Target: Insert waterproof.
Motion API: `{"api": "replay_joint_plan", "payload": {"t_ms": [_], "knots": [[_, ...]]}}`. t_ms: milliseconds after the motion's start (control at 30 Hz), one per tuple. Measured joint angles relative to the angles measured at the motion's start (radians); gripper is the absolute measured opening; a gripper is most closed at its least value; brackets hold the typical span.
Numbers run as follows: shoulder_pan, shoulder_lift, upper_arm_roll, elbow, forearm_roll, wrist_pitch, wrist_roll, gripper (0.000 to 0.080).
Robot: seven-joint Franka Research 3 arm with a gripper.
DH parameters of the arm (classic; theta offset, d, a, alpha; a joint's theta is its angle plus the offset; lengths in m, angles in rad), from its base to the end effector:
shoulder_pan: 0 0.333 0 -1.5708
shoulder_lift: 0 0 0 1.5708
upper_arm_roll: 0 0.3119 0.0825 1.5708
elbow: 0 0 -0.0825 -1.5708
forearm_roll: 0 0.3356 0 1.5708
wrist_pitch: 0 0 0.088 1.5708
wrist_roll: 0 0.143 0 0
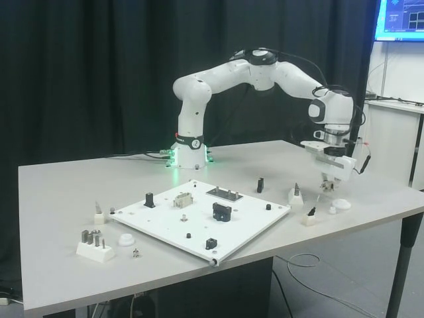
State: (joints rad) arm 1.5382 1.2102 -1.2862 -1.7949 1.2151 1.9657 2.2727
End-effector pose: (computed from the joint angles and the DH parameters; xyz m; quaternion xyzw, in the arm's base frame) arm 0.5155 0.3071 0.1947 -0.3591 0.9327 -0.0326 0.0126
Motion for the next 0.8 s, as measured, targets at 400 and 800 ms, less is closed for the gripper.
{"api": "replay_joint_plan", "payload": {"t_ms": [400, 800], "knots": [[0.007, 0.000, -0.033, 0.002, -0.001, -0.039, -0.009, 0.0311], [0.011, 0.000, -0.042, 0.002, -0.005, -0.049, -0.015, 0.0311]]}}
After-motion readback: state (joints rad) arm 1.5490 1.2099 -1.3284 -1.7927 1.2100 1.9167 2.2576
